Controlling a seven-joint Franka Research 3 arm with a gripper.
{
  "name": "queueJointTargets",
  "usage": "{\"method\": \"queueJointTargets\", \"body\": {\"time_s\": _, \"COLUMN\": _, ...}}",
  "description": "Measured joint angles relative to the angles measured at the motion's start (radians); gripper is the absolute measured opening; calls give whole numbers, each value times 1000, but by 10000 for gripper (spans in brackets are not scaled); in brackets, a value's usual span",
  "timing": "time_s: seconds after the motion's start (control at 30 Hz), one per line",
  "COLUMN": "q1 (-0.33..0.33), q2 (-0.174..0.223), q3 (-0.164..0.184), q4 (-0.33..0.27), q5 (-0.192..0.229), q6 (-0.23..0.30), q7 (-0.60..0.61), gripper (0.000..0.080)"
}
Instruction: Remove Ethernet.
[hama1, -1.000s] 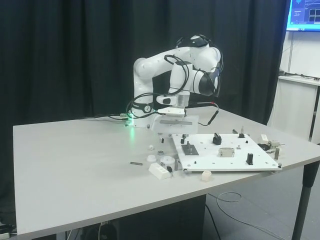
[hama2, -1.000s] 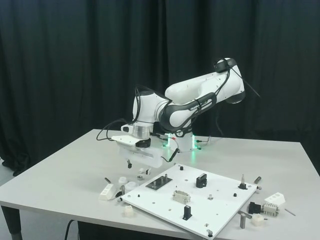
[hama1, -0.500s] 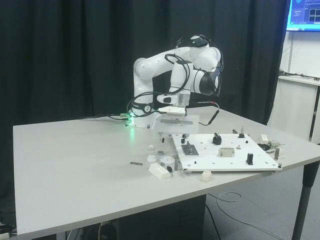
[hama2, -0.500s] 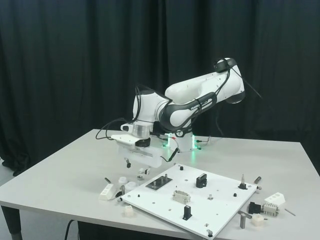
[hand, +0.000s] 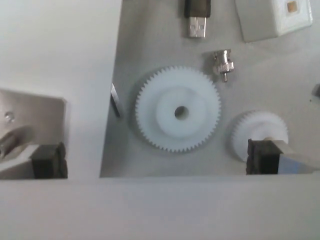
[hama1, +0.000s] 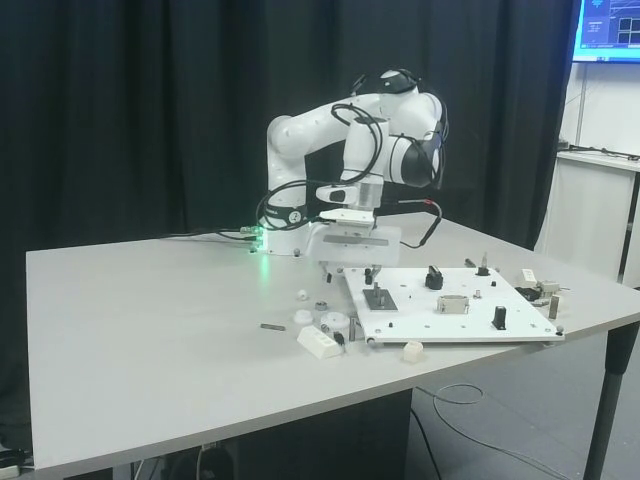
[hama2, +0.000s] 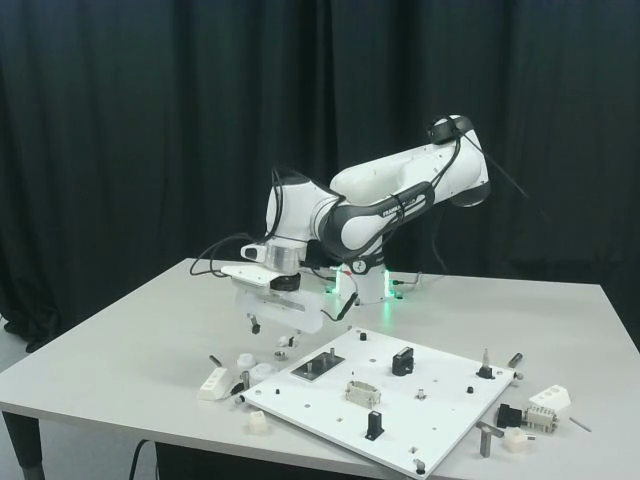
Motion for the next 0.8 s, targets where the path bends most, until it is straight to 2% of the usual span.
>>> {"method": "queueJointTargets", "body": {"time_s": 0.5, "q1": 3, "q2": 2, "q3": -9, "q4": 23, "q5": 0, "q6": -8, "q7": -24, "gripper": 800}}
{"method": "queueJointTargets", "body": {"time_s": 0.63, "q1": 12, "q2": 6, "q3": -15, "q4": 40, "q5": 0, "q6": -33, "q7": -45, "gripper": 800}}
{"method": "queueJointTargets", "body": {"time_s": 0.8, "q1": 31, "q2": 13, "q3": -32, "q4": 66, "q5": 0, "q6": -90, "q7": -57, "gripper": 800}}
